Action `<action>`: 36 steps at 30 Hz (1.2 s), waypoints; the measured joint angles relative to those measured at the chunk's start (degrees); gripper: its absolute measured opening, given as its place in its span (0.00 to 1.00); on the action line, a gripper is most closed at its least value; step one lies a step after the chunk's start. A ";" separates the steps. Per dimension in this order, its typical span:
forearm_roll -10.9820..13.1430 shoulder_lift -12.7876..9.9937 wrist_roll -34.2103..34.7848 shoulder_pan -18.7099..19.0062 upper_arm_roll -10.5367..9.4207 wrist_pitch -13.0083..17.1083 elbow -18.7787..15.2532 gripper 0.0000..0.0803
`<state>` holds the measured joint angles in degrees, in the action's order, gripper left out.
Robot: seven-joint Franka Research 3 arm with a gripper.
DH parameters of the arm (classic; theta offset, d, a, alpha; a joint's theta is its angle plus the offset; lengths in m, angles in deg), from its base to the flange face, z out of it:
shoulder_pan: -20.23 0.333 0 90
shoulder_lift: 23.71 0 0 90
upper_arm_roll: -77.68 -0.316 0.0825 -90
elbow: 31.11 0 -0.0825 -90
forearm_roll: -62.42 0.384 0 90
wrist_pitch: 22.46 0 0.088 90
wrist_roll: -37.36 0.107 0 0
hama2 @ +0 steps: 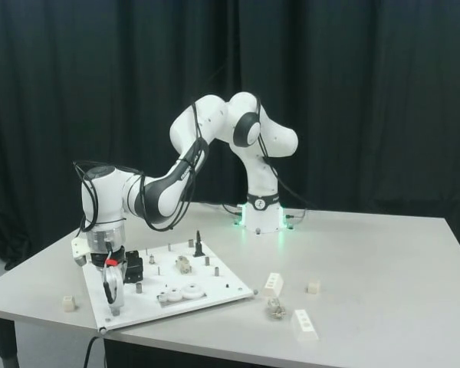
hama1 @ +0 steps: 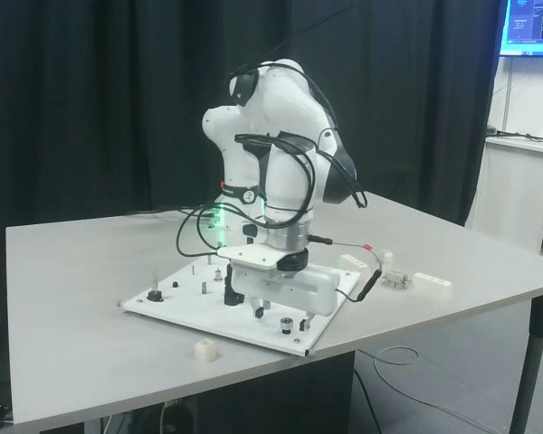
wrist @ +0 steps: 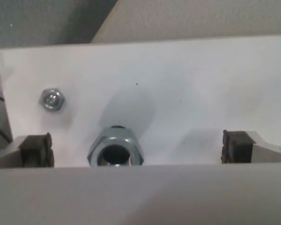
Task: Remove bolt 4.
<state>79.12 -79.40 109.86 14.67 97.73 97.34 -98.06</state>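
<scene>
Two black fingertips [wrist: 36, 149] stand wide apart on my wrist view, so I read the gripper [wrist: 136, 149] as open, holding nothing. Between them, nearer one finger, the large bolt [wrist: 115, 147] stands on the white board [wrist: 187, 89]; a small nut [wrist: 52, 99] sits beside it.

The white arm [hama2: 176, 172] reaches out low from its base — wrist turned straight down, gripper [wrist: 136, 149] spread wide, black pads [wrist: 36, 149] well apart.
</scene>
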 joint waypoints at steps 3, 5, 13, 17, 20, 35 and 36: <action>0.00 -0.24 -0.11 -0.03 0.00 0.10 0.06 1.00; 0.00 -0.36 -0.24 -0.06 0.00 0.14 0.06 1.00; 0.00 -0.64 -1.50 -0.28 0.00 0.22 0.06 1.00; 0.00 -0.70 -2.42 -0.40 0.00 0.27 0.08 1.00; 0.14 -0.71 -2.42 -0.49 0.00 0.31 0.08 1.00; 1.65 -0.81 -3.04 -0.77 -0.52 0.31 1.11 0.68; 1.73 -0.84 -3.04 -0.77 -0.64 0.31 1.21 0.48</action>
<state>80.86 -80.24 106.82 13.90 97.09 97.65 -96.84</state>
